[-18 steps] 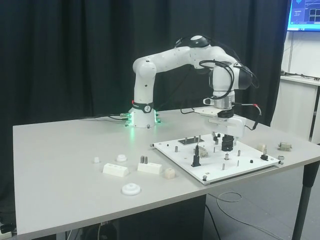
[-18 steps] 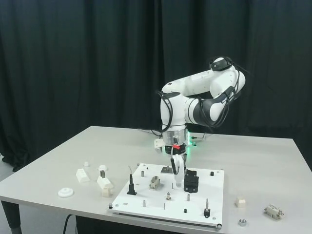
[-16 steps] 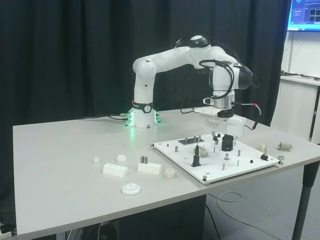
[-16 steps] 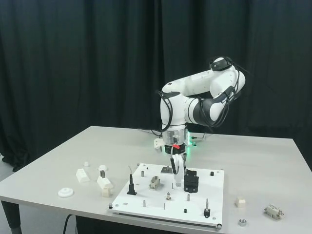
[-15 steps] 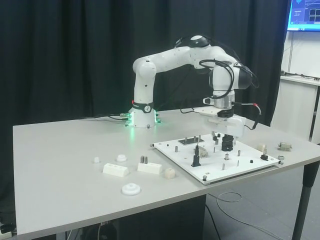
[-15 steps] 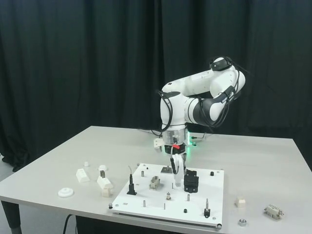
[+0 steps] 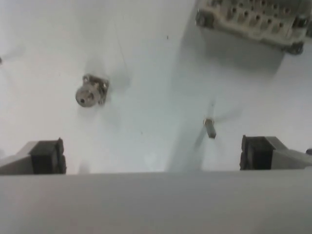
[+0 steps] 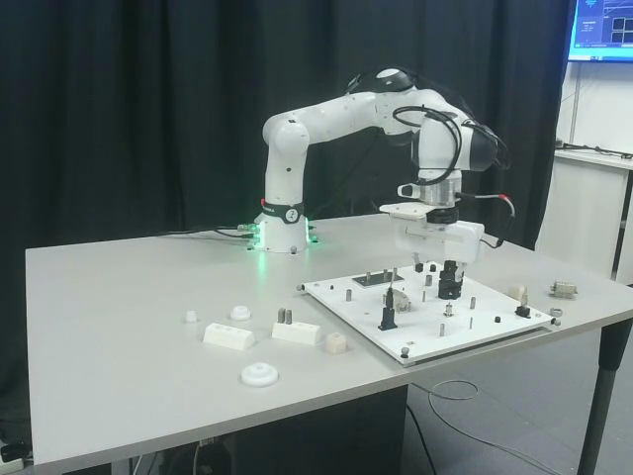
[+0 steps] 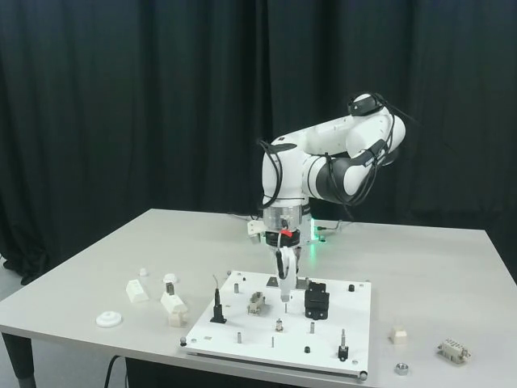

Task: Pick waterproof.

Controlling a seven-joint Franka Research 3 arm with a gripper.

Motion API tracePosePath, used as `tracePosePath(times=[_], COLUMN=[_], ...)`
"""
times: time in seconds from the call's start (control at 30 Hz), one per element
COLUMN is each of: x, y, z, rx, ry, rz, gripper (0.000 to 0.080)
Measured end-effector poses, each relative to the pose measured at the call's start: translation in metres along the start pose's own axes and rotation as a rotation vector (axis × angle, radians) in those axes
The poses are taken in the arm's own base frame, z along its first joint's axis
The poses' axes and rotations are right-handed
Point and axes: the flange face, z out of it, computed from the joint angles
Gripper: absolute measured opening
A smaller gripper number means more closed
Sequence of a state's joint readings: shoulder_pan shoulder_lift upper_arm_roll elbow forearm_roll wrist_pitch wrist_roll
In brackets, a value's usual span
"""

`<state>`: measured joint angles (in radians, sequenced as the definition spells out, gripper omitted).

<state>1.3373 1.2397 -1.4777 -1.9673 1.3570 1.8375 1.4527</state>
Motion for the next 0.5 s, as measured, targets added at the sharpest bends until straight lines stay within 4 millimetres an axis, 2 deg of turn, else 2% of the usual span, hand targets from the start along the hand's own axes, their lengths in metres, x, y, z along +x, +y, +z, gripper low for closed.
tracePosePath(times=[0.5], x=[0.018], y=[-0.02], z=[-0.02], rx=[0.049], ry=[0.013], rz=[-0.048], gripper=[0.08])
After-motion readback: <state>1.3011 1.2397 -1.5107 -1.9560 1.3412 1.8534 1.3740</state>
